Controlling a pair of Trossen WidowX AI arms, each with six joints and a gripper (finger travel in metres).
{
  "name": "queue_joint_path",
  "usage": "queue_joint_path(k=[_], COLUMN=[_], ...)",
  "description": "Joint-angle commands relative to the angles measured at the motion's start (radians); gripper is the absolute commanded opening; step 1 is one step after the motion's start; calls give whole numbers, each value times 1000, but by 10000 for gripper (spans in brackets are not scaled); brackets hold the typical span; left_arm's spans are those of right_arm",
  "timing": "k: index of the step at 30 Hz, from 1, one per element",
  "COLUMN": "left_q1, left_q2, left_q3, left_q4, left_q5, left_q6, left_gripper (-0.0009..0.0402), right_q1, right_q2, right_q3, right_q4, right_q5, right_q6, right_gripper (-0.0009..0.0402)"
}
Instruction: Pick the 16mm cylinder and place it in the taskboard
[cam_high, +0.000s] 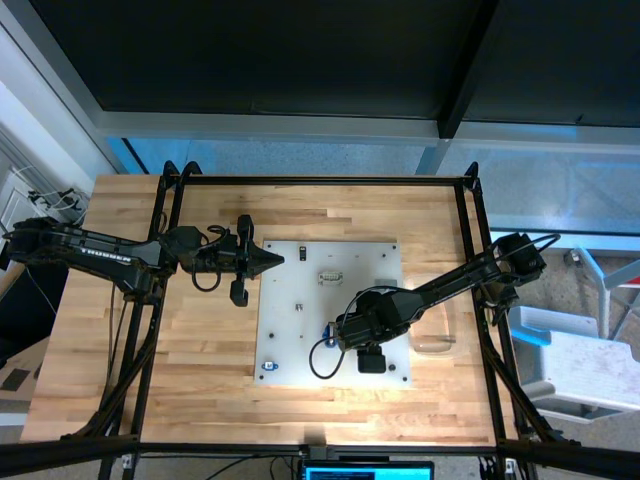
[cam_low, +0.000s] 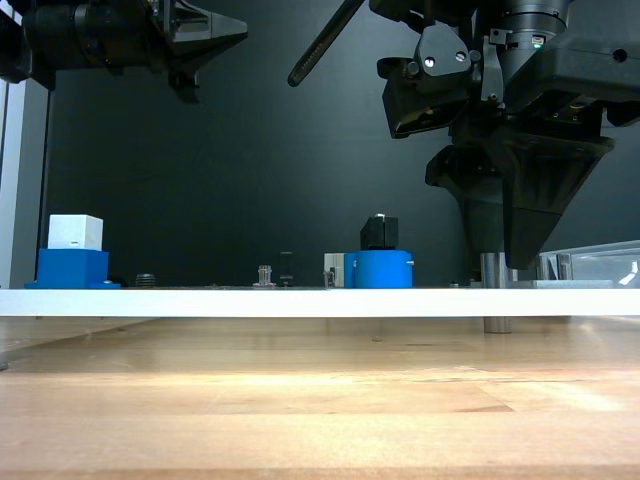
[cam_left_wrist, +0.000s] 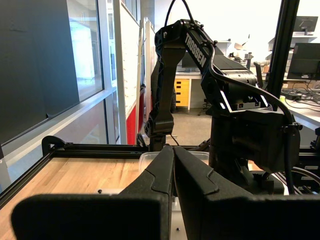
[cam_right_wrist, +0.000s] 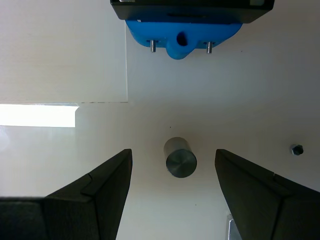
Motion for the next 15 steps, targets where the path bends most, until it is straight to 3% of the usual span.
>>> queue_joint_path(k=[1, 15], left_q1=[0, 0], left_q2=[0, 0], left_q3=[0, 0], left_q4=[0, 0], left_q5=[0, 0], left_q6=[0, 0], left_gripper=[0, 0], right_q1=[0, 1], right_q2=[0, -6], right_q3=[1, 1], right_q4=[0, -1], right_q5=[0, 0], right_q6=[0, 0], right_gripper=[231, 231])
